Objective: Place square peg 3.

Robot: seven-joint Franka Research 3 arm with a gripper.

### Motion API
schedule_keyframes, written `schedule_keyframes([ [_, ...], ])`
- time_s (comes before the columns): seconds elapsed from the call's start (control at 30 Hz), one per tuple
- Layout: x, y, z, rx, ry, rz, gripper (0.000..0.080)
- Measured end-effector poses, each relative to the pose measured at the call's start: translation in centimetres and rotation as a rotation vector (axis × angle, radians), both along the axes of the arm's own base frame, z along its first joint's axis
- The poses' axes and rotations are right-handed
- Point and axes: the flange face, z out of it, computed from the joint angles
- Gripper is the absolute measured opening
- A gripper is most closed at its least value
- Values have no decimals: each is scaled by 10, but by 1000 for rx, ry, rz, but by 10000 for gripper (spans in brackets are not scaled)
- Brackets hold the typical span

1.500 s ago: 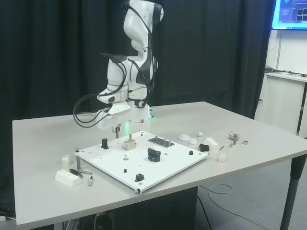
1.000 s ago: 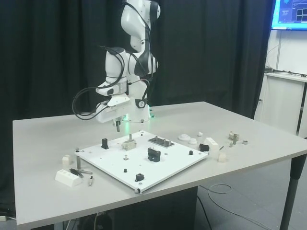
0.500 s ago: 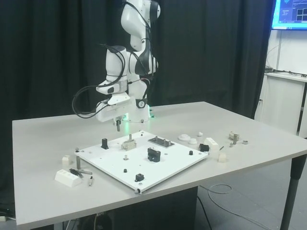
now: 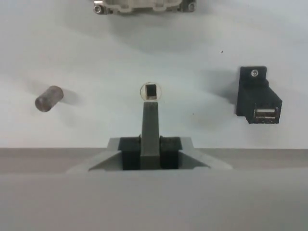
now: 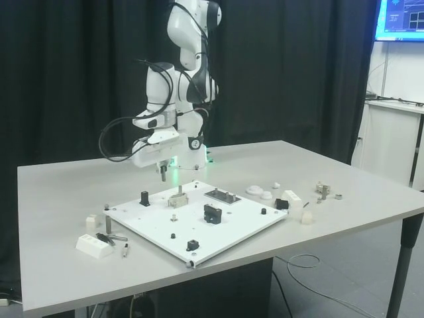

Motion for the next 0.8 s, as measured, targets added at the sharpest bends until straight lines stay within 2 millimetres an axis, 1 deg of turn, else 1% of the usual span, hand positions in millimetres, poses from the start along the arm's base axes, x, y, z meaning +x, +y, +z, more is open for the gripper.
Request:
schedule_keyframes([
  [0.2, 5, 8, 2, 2, -5, -3, 76],
  [0.37, 15, 27, 8, 17, -8, -21, 76],
  [0.57, 32, 63, 19, 49, -19, -43, 76],
  [0.67, 41, 85, 25, 60, -19, -52, 76],
  [0.8, 53, 119, 32, 66, -20, -65, 76],
])
